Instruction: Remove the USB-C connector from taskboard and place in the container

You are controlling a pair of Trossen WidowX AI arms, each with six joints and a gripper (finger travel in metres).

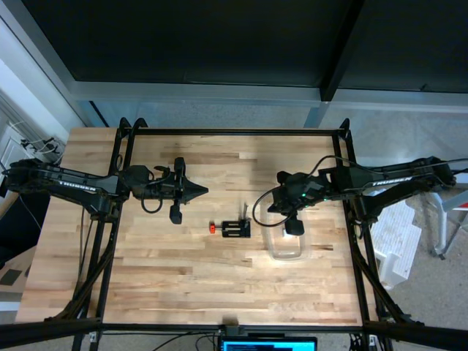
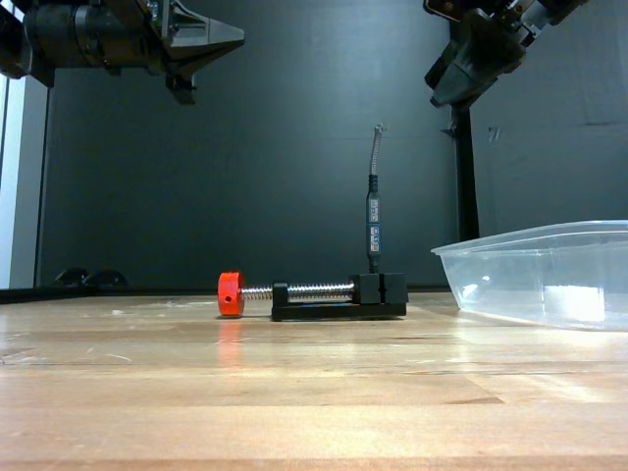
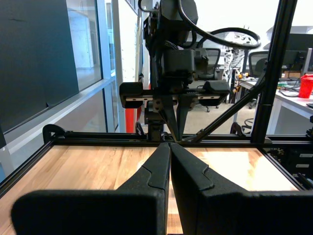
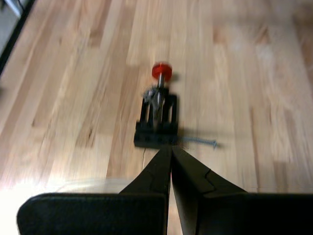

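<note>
Taskboard [image 1: 235, 229], seen from above, lies just ahead of and below the right gripper [image 1: 270, 207], with the container [image 1: 287, 256] under its wrist. The left gripper [image 1: 199, 190] hangs well apart from both.

At table level, the USB-C connector [image 2: 373, 224] stands upright in the taskboard, below the raised right gripper's tips.

In the wrist views, both grippers are pinched together, grasping nothing.

One each: taskboard [image 2: 339, 299], container [image 2: 535, 275], seemingly connector [image 2: 373, 228]
</note>
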